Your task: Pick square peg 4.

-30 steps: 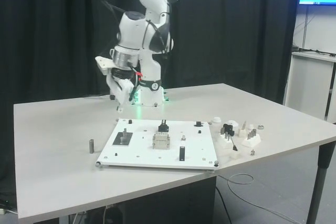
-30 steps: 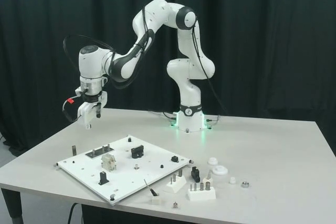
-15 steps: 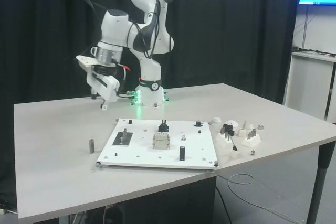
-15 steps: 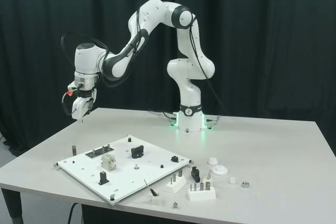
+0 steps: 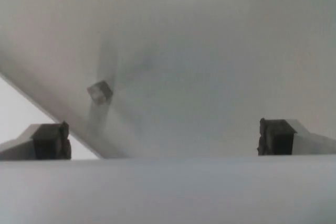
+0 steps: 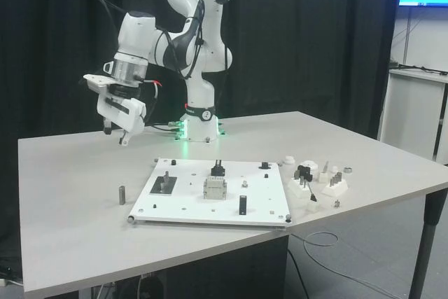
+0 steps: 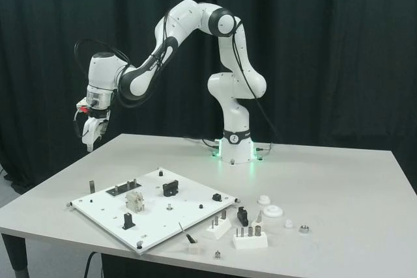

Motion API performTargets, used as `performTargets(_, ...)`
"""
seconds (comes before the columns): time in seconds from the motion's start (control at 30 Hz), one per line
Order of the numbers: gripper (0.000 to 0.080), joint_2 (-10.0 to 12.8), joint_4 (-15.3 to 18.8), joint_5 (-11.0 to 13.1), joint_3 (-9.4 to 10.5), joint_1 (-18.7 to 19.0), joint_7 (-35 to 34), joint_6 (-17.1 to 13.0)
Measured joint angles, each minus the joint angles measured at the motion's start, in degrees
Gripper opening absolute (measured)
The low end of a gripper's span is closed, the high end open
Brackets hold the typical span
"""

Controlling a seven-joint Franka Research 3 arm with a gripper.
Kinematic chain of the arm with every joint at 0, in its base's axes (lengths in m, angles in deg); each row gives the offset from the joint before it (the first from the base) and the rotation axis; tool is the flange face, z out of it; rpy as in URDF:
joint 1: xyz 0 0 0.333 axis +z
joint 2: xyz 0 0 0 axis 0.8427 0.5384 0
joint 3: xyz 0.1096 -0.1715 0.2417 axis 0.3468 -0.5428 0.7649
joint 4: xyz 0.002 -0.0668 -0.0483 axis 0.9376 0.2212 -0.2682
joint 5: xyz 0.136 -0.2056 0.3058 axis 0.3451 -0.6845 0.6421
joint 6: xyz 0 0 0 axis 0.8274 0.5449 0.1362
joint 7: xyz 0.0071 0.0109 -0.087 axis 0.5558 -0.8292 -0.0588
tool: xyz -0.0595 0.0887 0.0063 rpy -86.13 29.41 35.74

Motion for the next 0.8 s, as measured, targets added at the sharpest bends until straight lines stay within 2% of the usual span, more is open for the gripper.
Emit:
performTargets(0.27,0.08,2.61,-1.91,4.17,0.01,-0.71,4.57,-0.73)
performTargets(0.5,0.08,5.9,-4.92,8.61,0.08,-1.04,8.71,-0.72)
performTargets(0.8,0.08,9.79,-8.73,12.93,0.36,-1.51,13.39,0.84)
